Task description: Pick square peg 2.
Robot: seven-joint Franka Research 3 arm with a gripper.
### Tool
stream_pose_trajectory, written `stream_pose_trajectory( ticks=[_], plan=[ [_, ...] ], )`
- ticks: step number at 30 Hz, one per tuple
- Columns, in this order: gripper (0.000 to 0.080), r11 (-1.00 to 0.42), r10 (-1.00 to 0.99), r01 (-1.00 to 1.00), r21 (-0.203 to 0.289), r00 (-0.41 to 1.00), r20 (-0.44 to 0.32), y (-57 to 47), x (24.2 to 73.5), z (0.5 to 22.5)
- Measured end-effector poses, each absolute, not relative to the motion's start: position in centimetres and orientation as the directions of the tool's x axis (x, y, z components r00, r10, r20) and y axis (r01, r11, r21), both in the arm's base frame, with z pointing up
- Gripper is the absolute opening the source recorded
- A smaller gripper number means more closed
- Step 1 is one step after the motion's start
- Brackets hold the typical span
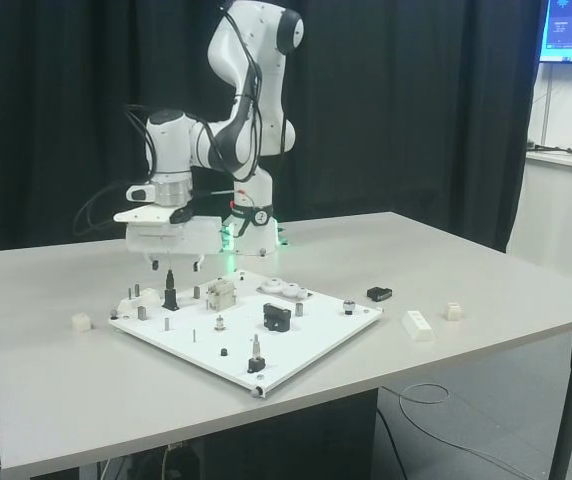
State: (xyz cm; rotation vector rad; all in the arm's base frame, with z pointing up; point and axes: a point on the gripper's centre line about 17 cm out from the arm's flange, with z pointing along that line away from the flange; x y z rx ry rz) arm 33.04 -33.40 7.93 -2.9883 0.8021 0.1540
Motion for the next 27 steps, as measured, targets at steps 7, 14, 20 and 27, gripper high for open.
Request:
stream_pose_trajectory(
  ticks=[7, 14, 20, 27],
  plan=[
    [0.0800, -0.882, -0.464, -0.470, -0.027, 0.879, -0.108, -33.6, 33.1, 8.6],
    [0.0800, -0.844, -0.531, -0.536, -0.019, 0.841, -0.102, -34.3, 32.9, 9.0],
    [0.0800, -0.786, -0.615, -0.618, -0.006, 0.784, -0.090, -35.3, 32.7, 9.5],
    [0.0800, -0.718, -0.694, -0.696, 0.005, 0.716, -0.075, -36.5, 32.5, 10.1]
  ],
)
